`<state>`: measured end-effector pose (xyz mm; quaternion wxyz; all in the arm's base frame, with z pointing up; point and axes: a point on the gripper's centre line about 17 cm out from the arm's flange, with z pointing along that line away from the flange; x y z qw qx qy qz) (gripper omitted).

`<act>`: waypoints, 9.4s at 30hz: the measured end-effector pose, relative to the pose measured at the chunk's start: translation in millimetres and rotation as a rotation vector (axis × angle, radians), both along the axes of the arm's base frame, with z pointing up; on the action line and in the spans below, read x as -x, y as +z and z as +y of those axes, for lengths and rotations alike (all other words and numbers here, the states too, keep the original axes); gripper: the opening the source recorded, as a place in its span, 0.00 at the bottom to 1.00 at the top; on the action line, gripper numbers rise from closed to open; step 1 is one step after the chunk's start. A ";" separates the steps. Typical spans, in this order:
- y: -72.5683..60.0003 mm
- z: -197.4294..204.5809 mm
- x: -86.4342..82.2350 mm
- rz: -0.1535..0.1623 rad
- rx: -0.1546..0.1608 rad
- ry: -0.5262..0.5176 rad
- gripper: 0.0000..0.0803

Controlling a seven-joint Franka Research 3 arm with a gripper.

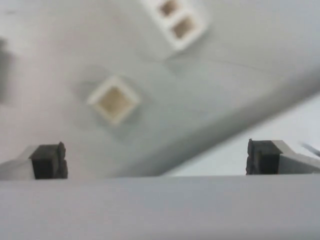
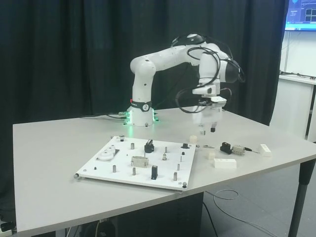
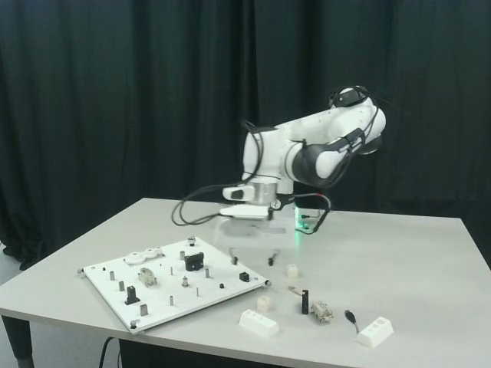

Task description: Remove BNC.

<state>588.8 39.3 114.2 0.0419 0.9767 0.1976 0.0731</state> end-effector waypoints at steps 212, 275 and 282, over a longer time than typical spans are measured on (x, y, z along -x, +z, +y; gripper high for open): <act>-79.9 -192.1 25.3 0.133 -0.086 -0.283 0.15; -80.0 -196.1 23.2 0.149 0.016 0.570 0.15; -79.8 -196.1 23.3 0.154 0.018 0.581 0.15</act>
